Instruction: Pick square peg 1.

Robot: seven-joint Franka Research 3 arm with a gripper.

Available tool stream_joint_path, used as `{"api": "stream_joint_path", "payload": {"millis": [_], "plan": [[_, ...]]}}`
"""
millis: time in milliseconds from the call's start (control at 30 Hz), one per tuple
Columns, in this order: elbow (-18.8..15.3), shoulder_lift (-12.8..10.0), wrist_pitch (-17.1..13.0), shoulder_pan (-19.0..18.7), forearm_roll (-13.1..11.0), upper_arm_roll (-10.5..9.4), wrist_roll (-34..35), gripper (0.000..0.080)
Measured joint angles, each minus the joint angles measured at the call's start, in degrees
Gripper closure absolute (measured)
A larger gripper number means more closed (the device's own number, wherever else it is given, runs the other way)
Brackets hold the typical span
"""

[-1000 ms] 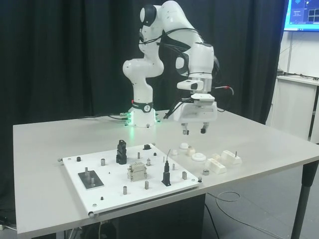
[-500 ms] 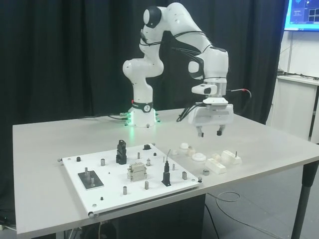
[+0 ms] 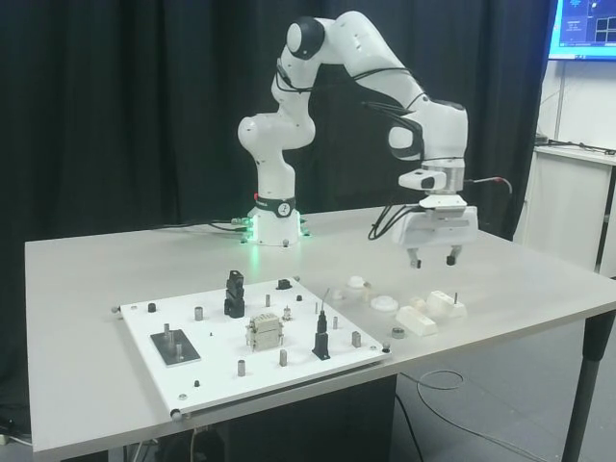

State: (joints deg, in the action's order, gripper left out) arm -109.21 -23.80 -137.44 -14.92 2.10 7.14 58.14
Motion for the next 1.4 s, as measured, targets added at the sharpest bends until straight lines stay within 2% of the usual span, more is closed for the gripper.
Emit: {"api": "stream_joint_path", "payload": {"millis": [333, 1067, 1400], "plan": [[3.2, -3.0, 1.1, -2.1, 0.0, -0.01, 2.3, 0.0003], [11.0, -12.3, 2.1, -2.3, 0.0, -1.27, 2.3, 0.0003], [12.0, -14.4, 3.0, -2.3, 0.0, -1.62, 2.3, 0.0003]]}}
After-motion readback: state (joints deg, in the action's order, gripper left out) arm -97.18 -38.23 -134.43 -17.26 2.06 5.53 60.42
